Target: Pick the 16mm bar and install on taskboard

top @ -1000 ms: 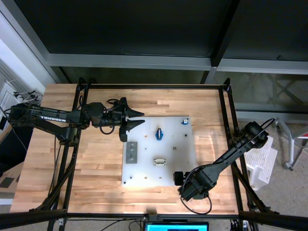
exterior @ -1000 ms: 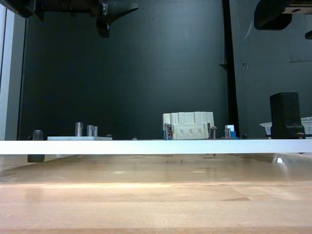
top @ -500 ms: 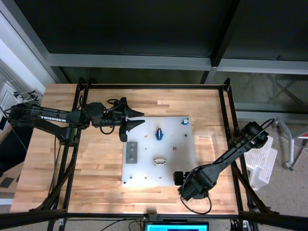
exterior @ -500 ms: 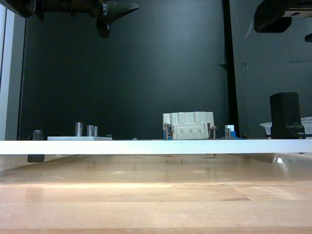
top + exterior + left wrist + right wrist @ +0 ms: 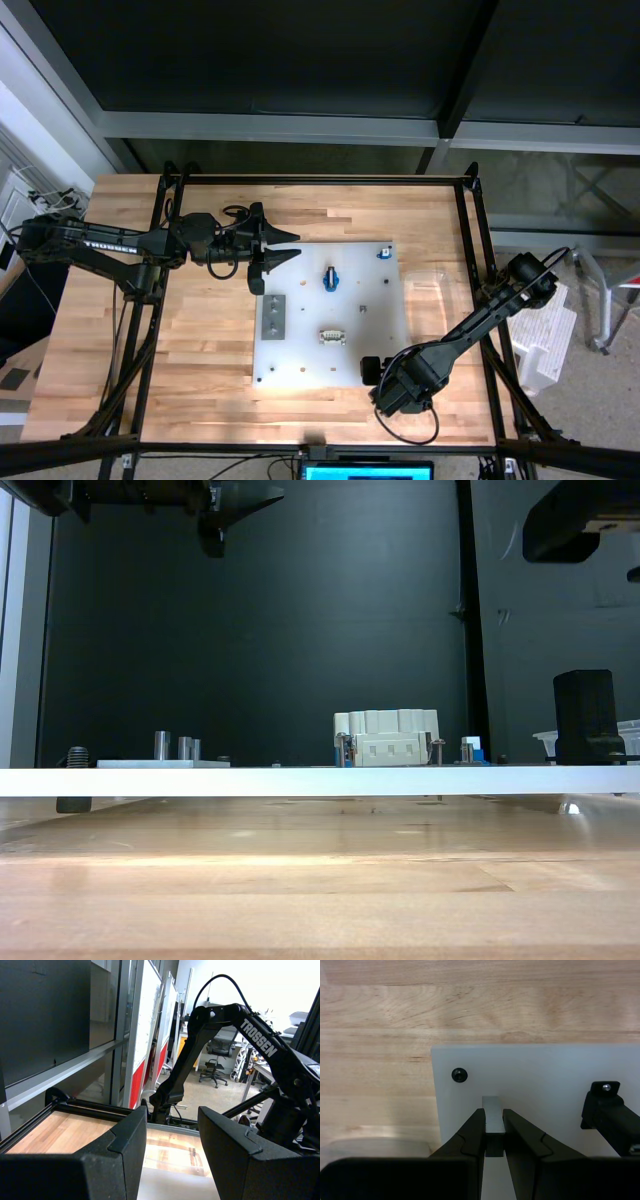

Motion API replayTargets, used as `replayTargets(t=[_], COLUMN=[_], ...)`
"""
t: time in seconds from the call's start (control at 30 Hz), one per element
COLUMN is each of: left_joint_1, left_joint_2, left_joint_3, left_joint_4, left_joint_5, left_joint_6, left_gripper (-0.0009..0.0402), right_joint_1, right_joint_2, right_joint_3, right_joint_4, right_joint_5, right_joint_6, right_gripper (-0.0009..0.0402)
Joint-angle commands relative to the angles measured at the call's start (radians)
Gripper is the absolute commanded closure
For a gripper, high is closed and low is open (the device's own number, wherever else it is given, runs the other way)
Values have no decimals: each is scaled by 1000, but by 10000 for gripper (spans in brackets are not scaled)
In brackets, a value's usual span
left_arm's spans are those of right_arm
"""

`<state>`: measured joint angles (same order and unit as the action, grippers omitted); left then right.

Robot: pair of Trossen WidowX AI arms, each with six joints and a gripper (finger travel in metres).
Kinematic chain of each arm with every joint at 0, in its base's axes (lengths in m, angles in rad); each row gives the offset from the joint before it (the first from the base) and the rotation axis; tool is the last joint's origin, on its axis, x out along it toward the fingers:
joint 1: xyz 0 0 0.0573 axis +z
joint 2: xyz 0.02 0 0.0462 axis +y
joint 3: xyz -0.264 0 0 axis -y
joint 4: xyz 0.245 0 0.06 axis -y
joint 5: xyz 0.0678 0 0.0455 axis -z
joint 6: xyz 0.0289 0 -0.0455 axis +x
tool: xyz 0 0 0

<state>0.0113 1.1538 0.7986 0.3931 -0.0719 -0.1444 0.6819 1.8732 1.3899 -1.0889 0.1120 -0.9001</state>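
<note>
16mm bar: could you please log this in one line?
grey metal bar held | right gripper shut, over near-right corner of white board | left gripper open, above far-left corner

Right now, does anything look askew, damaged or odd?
Nothing stands out. The right gripper holds the 16mm bar above the taskboard at its near right corner; the left gripper hangs open over its far left corner.

A white task board (image 5: 320, 780) lay edge-on across the wooden table (image 5: 320, 890). On it stood steel pegs (image 5: 162, 746), a cream connector block (image 5: 386, 737) and a black block (image 5: 584, 715). The left gripper (image 5: 262, 496) hung high over the pegs, the right arm (image 5: 570, 520) over the black block.
</note>
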Motion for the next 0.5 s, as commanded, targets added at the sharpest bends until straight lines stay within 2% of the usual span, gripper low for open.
replayTargets(t=[0.03,0.5], left_joint_1=[0,0], left_joint_2=[0,0], left_joint_3=[0,0], left_joint_4=[0,0], left_joint_5=[0,0], left_joint_6=[0,0], left_gripper=[256,256], right_joint_1=[0,-4], right_joint_2=[0,0], right_joint_3=[-18,-50], right_joint_4=[23,55], right_joint_5=[-1,-5], right_joint_6=[-4,-6], right_gripper=[393,393])
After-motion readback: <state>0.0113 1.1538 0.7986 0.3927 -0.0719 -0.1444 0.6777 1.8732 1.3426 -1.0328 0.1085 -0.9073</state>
